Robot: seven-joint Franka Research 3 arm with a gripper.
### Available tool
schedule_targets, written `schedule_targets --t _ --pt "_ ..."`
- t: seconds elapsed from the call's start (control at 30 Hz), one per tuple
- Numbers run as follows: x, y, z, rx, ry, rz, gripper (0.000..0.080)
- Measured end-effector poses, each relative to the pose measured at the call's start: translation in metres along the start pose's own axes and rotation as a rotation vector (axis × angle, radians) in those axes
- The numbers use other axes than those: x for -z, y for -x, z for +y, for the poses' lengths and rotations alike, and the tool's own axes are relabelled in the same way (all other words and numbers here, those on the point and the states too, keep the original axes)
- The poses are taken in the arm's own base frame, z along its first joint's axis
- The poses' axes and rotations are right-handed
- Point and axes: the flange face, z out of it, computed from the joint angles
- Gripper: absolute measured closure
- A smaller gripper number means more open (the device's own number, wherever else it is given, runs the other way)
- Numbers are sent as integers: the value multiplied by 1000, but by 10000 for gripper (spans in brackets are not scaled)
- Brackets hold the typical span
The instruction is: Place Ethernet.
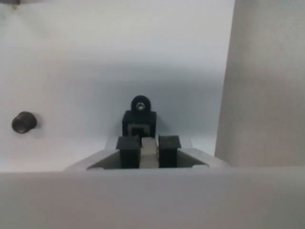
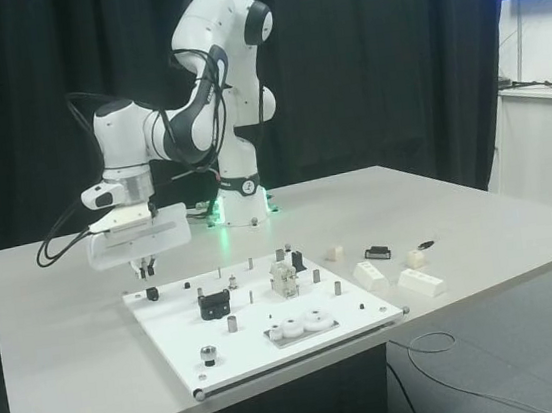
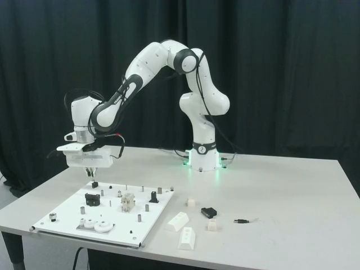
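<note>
My gripper (image 1: 148,151) (image 2: 143,270) (image 3: 90,175) hangs low over the far left corner of the white board (image 1: 95,71) (image 2: 169,320) (image 3: 64,208). Its black fingers (image 1: 128,150) are shut on a small pale piece, the Ethernet plug (image 1: 148,149). Just below and ahead of the fingertips stands a small black socket block (image 1: 139,121) (image 2: 152,293) (image 3: 94,184) with a round screw head on its top. In both room views the plug is hidden by the hand. The plug's tip is close to the socket; whether they touch I cannot tell.
A short black peg (image 1: 24,122) stands on the board near the socket. Other black holders, pegs and white gears (image 2: 304,324) (image 3: 95,226) sit further along the board. White blocks (image 2: 421,282) (image 3: 179,220) and a small black part (image 2: 377,252) (image 3: 208,212) lie on the grey table (image 2: 59,324).
</note>
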Motion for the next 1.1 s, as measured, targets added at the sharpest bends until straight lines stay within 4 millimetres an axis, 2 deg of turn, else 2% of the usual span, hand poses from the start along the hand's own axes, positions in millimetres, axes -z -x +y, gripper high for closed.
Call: schedule_targets --t 1.1 --pt "10 -3 -4 16 -1 9 723"
